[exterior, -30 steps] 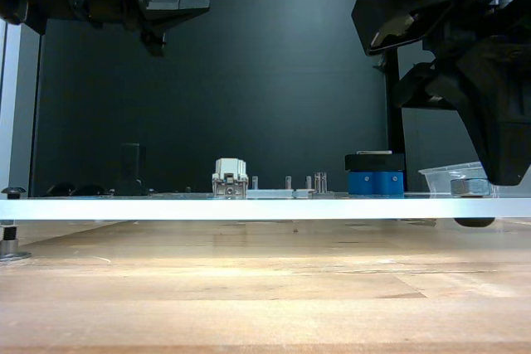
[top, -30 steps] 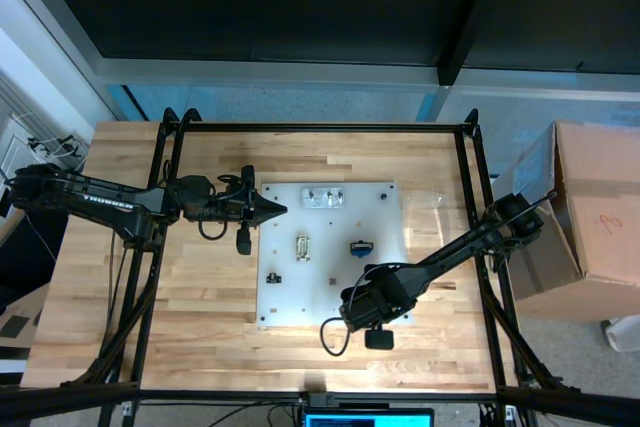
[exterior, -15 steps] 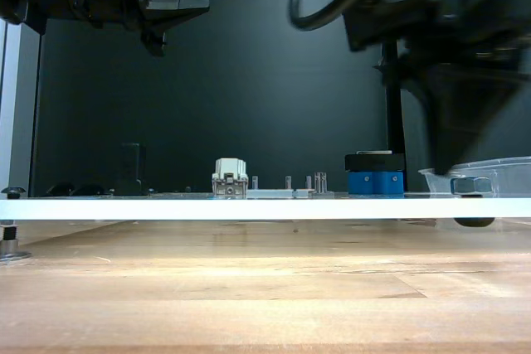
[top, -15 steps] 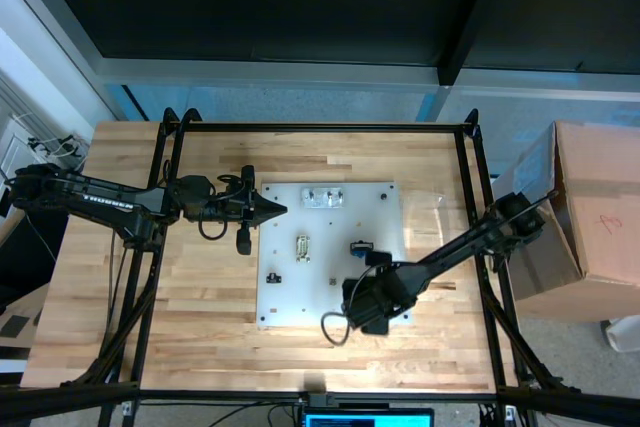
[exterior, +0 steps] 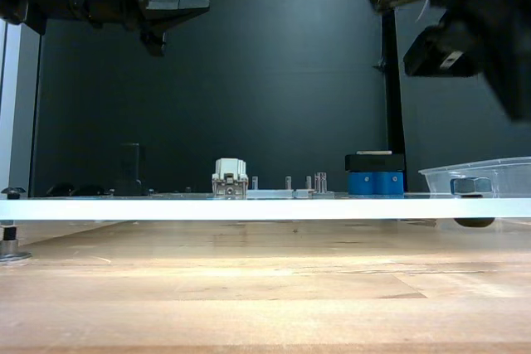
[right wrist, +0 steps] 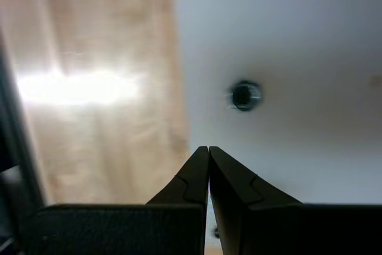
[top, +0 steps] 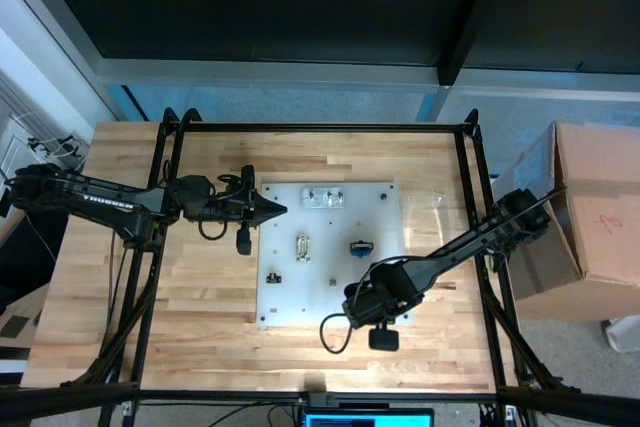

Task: Unfasten the M12 nut and place it in the container

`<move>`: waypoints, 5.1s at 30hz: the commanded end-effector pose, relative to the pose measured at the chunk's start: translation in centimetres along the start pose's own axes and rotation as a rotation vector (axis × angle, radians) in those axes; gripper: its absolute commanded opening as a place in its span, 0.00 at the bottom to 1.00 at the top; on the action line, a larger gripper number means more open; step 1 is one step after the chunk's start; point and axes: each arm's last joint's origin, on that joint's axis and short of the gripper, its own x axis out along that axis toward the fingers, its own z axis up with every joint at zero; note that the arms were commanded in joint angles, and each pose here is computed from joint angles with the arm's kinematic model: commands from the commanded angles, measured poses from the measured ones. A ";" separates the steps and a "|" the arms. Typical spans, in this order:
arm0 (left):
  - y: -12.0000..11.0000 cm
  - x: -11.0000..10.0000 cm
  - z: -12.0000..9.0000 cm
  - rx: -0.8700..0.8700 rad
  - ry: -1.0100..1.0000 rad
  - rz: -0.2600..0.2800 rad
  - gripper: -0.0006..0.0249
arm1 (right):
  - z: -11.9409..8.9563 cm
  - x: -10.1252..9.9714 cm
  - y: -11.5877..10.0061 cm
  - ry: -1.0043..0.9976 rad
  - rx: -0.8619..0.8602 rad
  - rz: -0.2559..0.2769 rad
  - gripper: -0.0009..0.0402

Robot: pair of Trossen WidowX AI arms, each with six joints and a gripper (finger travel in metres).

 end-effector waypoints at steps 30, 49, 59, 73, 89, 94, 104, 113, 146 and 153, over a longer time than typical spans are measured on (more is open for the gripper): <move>0.0 0.0 0.0 0.000 0.000 0.000 0.02 | 0.7 3.4 -0.4 0.009 0.004 -0.088 0.02; 0.0 0.0 0.0 0.000 0.001 -0.001 0.02 | -0.2 0.6 -0.8 0.006 -0.003 -0.120 0.02; 0.0 0.0 0.0 0.000 0.000 0.000 0.02 | 0.6 2.1 -0.1 -0.009 -0.011 -0.028 0.02; 0.0 0.0 0.0 0.000 0.000 0.000 0.02 | 0.4 3.4 -0.5 -0.004 -0.007 -0.111 0.02; 0.0 0.0 0.0 0.000 0.000 0.000 0.03 | -0.1 0.8 -0.6 0.020 0.038 -0.114 0.02; 0.0 0.0 0.0 0.000 0.001 0.000 0.02 | 0.1 1.2 -0.4 -0.010 0.020 -0.059 0.02; 0.0 0.0 0.0 0.000 0.000 0.000 0.02 | 0.8 3.5 0.2 -0.009 0.014 -0.027 0.02; 0.0 0.0 0.0 0.000 0.000 0.000 0.02 | 0.5 3.6 -0.3 -0.004 0.021 -0.102 0.02; 0.0 0.0 0.0 0.000 0.000 0.000 0.02 | 0.3 2.6 0.0 -0.001 0.008 -0.032 0.02; 0.0 0.0 0.0 0.000 0.000 0.000 0.02 | 0.4 3.3 0.0 -0.004 0.001 -0.043 0.02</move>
